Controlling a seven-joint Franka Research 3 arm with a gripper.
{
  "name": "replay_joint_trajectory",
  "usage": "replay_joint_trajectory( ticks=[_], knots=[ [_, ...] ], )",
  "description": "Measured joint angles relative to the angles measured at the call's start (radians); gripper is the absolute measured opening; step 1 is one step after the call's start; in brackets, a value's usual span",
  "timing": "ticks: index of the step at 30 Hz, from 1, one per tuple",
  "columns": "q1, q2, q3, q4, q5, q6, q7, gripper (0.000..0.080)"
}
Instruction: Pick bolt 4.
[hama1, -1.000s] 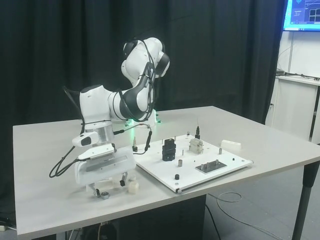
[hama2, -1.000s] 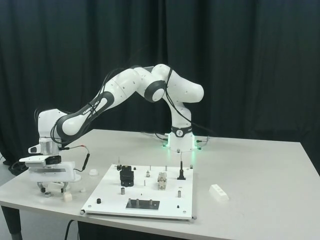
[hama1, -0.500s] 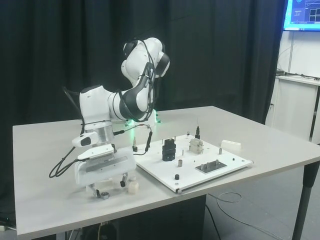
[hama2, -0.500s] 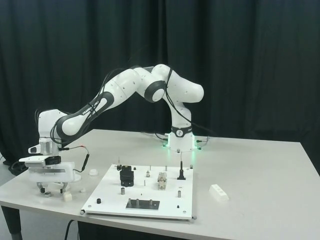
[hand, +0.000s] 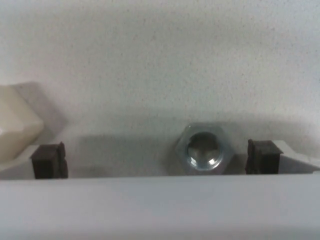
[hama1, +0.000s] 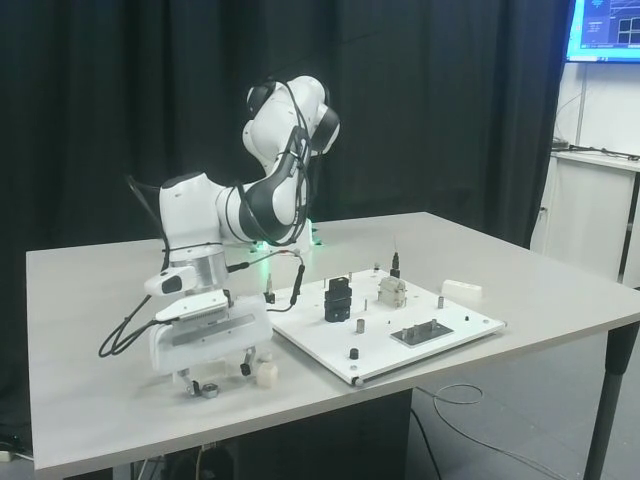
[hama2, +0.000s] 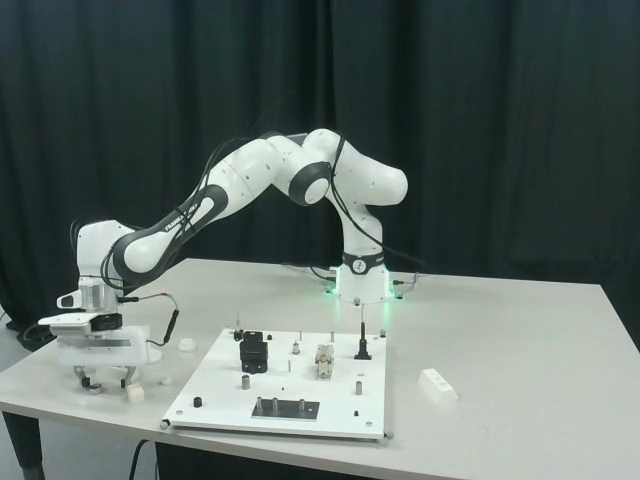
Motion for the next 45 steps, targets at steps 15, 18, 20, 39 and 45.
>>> replay_joint_trajectory(
  ticks=[15, 18, 20, 39, 45],
  knots=[
    [0.000, 0.009, 0.000, 0.000, 0.000, 0.004, -0.031, 0.0800],
    [0.000, 0.010, 0.000, 0.000, 0.000, 0.004, -0.040, 0.0800],
    [0.000, 0.011, 0.000, 0.000, 0.000, 0.004, -0.041, 0.0684],
    [-0.001, 0.013, 0.000, 0.000, 0.000, 0.007, -0.041, 0.0225],
    [-0.001, 0.013, 0.000, 0.000, 0.000, 0.007, -0.047, 0.0225]
  ],
)
